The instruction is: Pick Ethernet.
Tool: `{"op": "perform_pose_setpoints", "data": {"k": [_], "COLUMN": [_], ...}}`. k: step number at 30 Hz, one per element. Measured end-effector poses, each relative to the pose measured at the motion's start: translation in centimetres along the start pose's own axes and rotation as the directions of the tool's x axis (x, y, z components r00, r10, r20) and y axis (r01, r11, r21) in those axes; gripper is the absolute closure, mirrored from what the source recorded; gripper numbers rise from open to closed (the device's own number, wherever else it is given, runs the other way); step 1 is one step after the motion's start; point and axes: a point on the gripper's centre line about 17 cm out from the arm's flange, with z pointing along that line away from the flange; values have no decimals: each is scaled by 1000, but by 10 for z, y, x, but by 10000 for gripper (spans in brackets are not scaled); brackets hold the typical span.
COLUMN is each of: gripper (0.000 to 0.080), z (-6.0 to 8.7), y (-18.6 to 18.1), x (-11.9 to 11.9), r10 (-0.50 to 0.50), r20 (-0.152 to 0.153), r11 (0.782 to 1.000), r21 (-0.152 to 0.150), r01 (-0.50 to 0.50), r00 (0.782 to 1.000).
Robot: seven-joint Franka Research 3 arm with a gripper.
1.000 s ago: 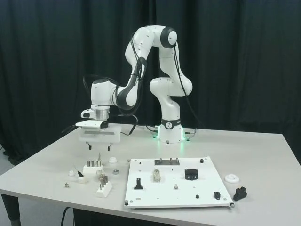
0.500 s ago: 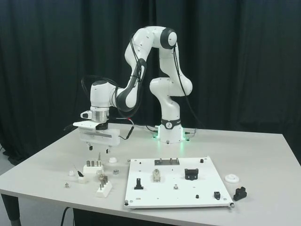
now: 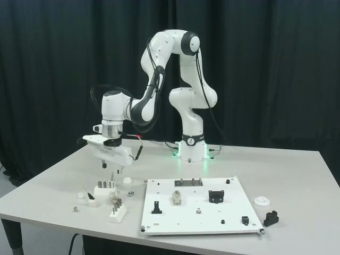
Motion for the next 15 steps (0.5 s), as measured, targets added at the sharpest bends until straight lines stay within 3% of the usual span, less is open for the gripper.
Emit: {"op": "perform_pose_setpoints", "data": {"k": [9, 15], "gripper": [3, 3], "z": [0, 0], "y": [-1, -1], "x": [1, 1], "r10": [143, 249], "r20": [-1, -1], "r11": [990, 968], "r21": [0, 1], "r01": [-143, -249], "r00": [990, 968]}}
